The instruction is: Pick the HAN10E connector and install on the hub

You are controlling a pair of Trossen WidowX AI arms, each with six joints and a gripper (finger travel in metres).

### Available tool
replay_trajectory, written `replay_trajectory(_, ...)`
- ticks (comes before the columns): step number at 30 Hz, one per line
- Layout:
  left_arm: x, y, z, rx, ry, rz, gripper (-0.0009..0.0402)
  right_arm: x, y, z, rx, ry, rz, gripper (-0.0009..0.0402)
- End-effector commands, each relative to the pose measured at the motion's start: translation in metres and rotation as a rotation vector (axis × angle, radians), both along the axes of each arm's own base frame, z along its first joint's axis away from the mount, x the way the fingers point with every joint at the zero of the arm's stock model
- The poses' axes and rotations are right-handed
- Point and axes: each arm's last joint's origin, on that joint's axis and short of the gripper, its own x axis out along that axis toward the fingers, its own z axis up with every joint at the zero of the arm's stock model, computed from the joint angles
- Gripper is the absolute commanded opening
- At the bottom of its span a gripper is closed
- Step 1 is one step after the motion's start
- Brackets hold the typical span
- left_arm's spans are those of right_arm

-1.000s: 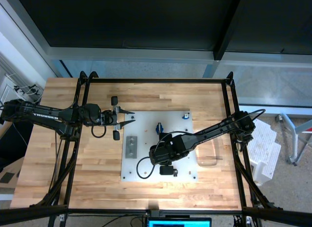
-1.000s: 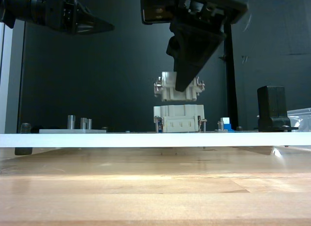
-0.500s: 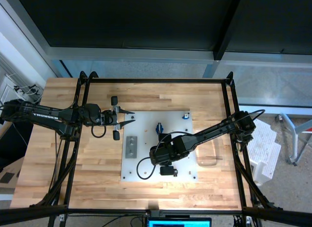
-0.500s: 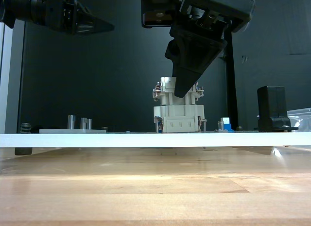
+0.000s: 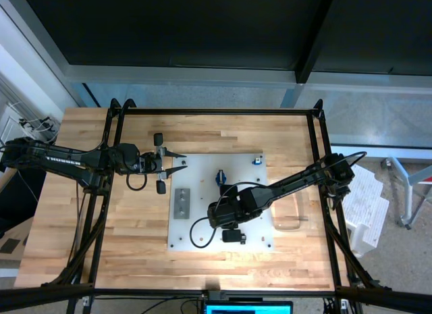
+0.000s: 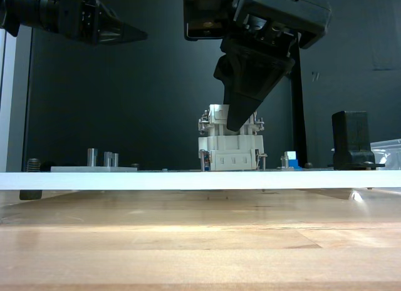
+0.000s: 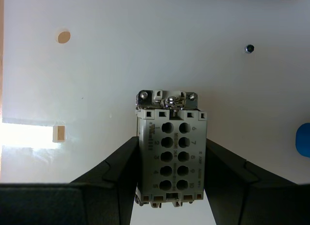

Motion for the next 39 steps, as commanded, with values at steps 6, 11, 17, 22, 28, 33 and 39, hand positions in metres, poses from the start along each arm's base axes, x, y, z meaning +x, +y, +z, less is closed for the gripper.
replay_trajectory(6, 0.0, 0.0, 0.0, 0.0, 0.0, 0.0, 0.0131, -0.003, 0.0, -0.019, 0.016, -0.006, 0.001, 0.0064)
replay_trajectory(11, 0.0, 0.0, 0.0, 0.0, -0.001, 0.0, 0.0131, -0.004, -0.001, -0.02, 0.014, -0.002, 0.0, 0.0064)
replay_trajectory(17, 0.0, 0.0, 0.0, 0.0, -0.001, 0.0, 0.0131, -0.003, -0.001, -0.018, 0.013, -0.007, 0.007, 0.0066)
replay_trajectory(22, 0.0, 0.0, 0.0, 0.0, -0.001, 0.0, 0.0131, -0.004, -0.001, -0.013, 0.02, -0.024, 0.006, 0.011)
replay_trajectory(28, 0.0, 0.0, 0.0, 0.0, -0.001, 0.0, 0.0131, -0.005, -0.001, -0.005, 0.035, -0.049, -0.009, 0.0185)
replay_trajectory(33, 0.0, 0.0, 0.0, 0.0, -0.001, 0.0, 0.0131, -0.008, -0.002, 0.004, 0.046, -0.065, -0.018, 0.0244)
replay_trajectory(39, 0.0, 0.0, 0.0, 0.0, -0.001, 0.0, 0.0131, -0.017, -0.004, 0.02, 0.086, -0.061, -0.02, 0.0291)
